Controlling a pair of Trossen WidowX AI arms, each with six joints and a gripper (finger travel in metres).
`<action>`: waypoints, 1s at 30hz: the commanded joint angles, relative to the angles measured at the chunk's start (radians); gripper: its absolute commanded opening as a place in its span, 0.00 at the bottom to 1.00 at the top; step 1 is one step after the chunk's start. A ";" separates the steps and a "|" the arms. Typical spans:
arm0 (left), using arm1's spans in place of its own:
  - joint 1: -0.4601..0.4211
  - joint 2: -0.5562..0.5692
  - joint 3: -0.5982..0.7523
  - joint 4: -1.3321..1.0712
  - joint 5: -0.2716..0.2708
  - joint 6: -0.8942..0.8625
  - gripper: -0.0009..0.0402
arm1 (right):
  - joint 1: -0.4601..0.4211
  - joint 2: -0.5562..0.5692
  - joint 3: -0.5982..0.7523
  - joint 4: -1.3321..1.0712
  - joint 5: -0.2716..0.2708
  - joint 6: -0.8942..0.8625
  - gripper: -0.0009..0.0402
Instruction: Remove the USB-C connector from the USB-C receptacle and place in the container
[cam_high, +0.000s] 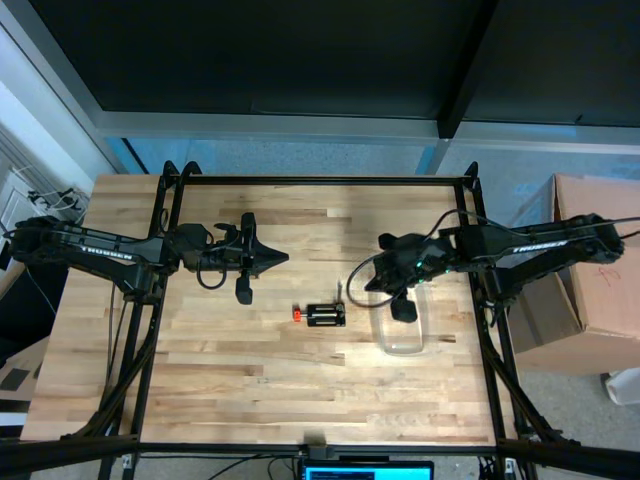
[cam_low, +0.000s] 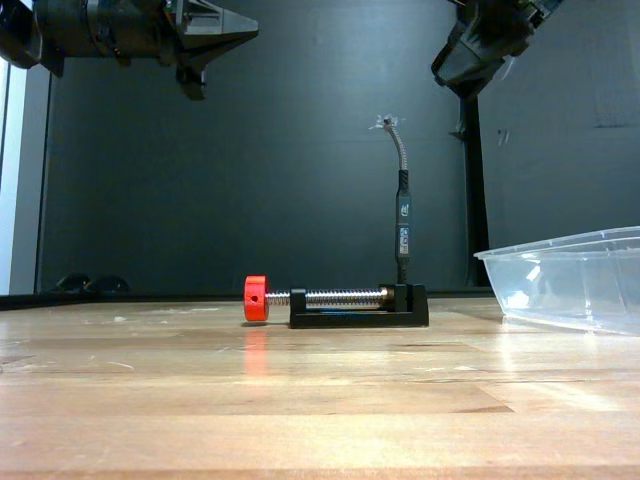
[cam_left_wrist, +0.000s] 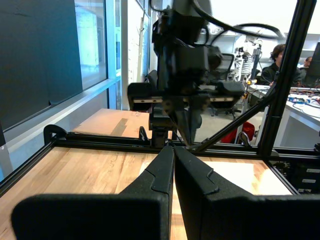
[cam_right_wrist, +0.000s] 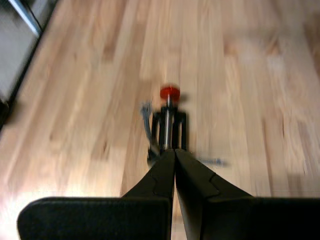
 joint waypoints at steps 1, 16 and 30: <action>0.000 0.000 0.000 0.000 0.000 0.000 0.02 | 0.043 0.076 0.066 -0.101 0.050 0.019 0.04; 0.000 0.000 0.000 0.000 0.000 0.000 0.02 | 0.085 0.384 0.257 -0.216 0.079 0.098 0.43; 0.000 0.000 0.000 0.000 0.000 0.000 0.02 | 0.085 0.584 0.327 -0.214 0.077 0.100 0.50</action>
